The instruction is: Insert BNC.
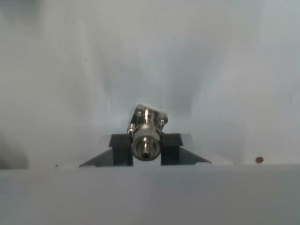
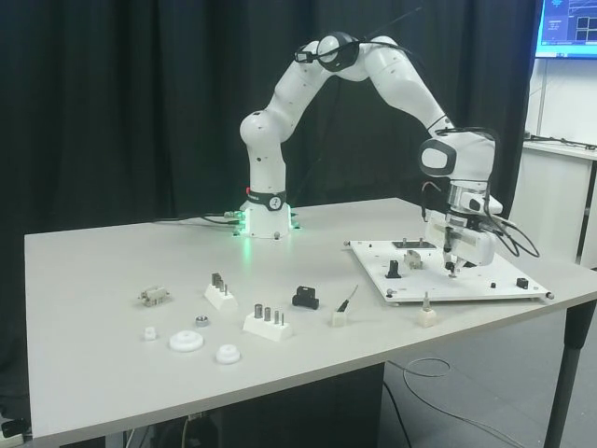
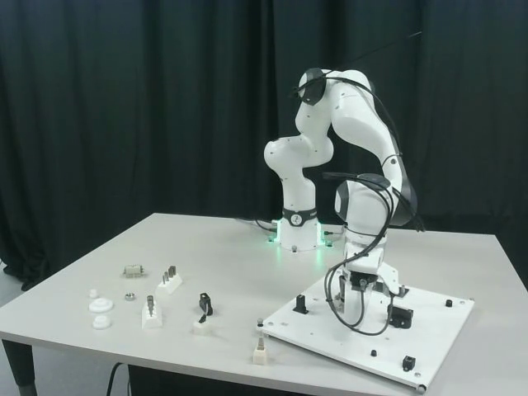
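In the wrist view a metal BNC connector (image 1: 146, 143) stands between my two black fingers (image 1: 122, 149), which press on its sides. Just beyond it a metal flanged socket (image 1: 151, 116) with small screws sits on the white board (image 1: 70, 84), in line with the connector. I cannot tell how far the two are joined. From the room cameras my gripper (image 2: 452, 261) (image 3: 360, 295) points straight down, low over the white board (image 2: 485, 285) (image 3: 437, 334) at the table's right side. The connector itself is too small to pick out there.
Black fixtures stand on the board (image 2: 395, 270) (image 3: 401, 317). Left of the board lie white peg blocks (image 2: 268, 322), a black part (image 2: 305, 298), white gears (image 2: 186, 342), a small metal piece (image 2: 153, 296) and a white block with a pin (image 2: 426, 315). Cables hang from my wrist.
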`<state>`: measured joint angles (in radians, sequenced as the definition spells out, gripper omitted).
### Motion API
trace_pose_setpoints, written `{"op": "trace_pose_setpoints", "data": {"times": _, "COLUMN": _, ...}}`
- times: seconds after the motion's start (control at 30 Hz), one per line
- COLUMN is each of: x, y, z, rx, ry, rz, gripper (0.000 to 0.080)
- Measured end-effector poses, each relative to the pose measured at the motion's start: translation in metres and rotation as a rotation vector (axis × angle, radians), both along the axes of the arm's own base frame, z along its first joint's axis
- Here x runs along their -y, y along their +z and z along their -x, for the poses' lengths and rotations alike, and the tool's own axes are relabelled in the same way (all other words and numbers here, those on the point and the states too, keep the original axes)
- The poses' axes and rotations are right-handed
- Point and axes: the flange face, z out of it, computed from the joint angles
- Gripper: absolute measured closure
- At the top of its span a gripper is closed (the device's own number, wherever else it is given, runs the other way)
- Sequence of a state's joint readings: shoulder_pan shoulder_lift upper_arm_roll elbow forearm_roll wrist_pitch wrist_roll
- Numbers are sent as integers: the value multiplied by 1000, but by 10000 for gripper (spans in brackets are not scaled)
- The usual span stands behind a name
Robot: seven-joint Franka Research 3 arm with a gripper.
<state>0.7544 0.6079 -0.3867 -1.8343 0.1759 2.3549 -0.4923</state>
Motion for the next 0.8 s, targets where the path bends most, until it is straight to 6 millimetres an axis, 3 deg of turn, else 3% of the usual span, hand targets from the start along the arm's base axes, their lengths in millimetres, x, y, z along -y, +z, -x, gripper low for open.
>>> {"op": "trace_pose_setpoints", "data": {"times": 0.8, "x": -1, "y": 0, "z": -1, "rx": -12, "ry": 118, "rz": 9, "gripper": 678}}
